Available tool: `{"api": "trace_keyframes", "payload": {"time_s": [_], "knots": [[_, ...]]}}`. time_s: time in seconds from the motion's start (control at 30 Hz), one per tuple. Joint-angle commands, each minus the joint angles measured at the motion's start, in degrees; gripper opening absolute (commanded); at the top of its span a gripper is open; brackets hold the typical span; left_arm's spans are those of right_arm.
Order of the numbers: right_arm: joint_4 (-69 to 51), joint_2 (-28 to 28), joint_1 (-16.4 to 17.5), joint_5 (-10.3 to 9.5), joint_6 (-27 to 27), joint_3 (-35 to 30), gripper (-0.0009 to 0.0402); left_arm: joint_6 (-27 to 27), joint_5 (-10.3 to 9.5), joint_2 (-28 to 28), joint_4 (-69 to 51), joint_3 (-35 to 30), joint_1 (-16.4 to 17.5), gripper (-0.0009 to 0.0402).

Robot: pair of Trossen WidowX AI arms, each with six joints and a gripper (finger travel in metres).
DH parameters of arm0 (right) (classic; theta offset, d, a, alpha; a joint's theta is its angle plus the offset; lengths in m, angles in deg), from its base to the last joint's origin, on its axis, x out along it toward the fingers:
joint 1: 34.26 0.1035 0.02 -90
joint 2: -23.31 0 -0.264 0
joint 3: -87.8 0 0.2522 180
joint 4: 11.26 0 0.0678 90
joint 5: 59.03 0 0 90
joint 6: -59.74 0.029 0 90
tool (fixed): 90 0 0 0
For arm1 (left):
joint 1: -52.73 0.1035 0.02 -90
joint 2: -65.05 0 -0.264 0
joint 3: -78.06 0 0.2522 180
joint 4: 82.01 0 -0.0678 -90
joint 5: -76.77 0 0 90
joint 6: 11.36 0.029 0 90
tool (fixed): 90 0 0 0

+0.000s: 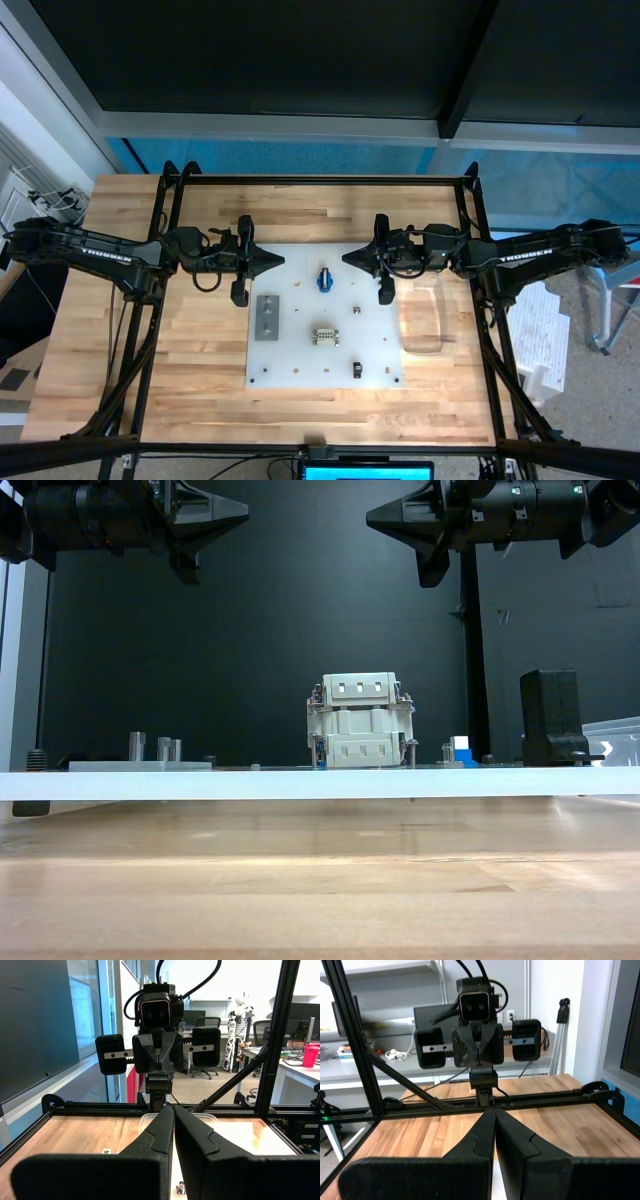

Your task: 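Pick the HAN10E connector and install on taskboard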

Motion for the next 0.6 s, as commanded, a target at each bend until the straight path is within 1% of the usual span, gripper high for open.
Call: {"api": "trace_keyframes", "payload": {"time_s": [0.03,0.6], "knots": [[-1.16,0.00,0.00,0.02,0.02,0.00,0.0000,0.00,0.00,0.02,0.02,0.00,0.02,0.0001],[-1.57,0.00,0.00,0.02,0.04,0.00,0.0000,0.00,0.00,0.02,0.02,0.00,0.02,0.0001]]}}
